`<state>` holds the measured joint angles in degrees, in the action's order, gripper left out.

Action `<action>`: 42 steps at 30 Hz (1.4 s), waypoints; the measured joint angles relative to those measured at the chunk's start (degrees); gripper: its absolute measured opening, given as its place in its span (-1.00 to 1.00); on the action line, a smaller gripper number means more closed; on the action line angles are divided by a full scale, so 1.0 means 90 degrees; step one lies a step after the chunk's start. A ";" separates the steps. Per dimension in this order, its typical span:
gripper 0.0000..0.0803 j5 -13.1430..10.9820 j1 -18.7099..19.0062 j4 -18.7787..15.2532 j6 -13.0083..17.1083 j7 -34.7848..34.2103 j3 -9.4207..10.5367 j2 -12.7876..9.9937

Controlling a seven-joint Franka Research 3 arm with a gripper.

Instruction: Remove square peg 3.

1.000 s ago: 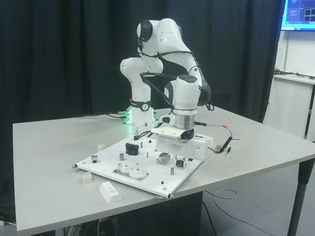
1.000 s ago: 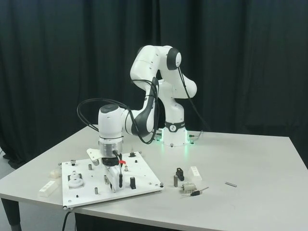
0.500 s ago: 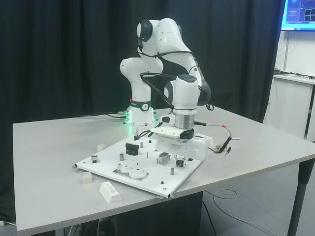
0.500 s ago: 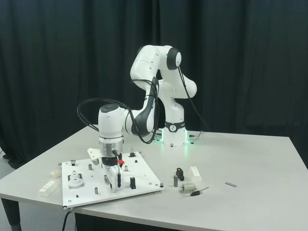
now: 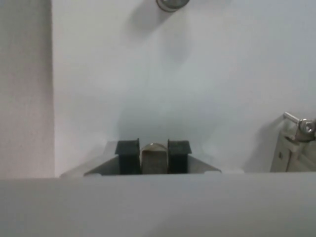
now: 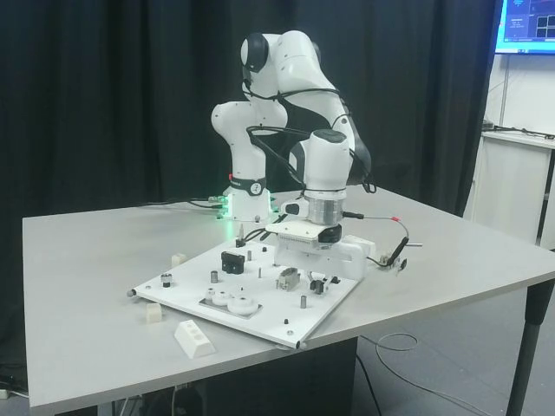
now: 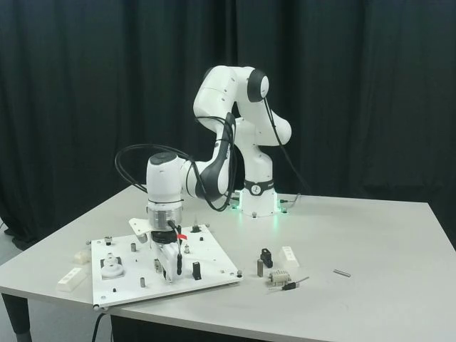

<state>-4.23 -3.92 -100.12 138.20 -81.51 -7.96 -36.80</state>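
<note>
In the wrist view, the two black fingers (image 5: 128,154) are closed on a small square peg (image 5: 154,158), held above the white board (image 5: 197,74). In the first room view, the gripper (image 6: 308,253) hangs just above the board (image 6: 191,282) on the grey bench (image 6: 78,260). In the second room view, the white arm (image 7: 214,160) reaches down over the board (image 7: 214,267).

- Round peg (image 5: 172,4): cut off by the wrist view's edge.
- Metal bracket (image 5: 296,143): partly out of frame.
- Small parts on board (image 6: 260,290): too small to identify.
</note>
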 joint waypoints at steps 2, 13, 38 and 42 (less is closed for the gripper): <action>-0.71 0.0000 0.0000 -0.0010 0.0010 0.0000 0.0000 0.0007; -0.71 -0.0001 0.0000 -0.0052 0.0065 -0.0091 -0.0002 0.0027; -0.71 0.0005 0.0008 -0.0248 -0.0105 -0.0299 -0.0066 0.0582; -0.71 0.0014 0.0012 -0.0251 -0.0190 -0.0299 -0.0073 0.0669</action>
<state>-4.10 -3.81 -102.37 136.50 -84.20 -8.61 -30.78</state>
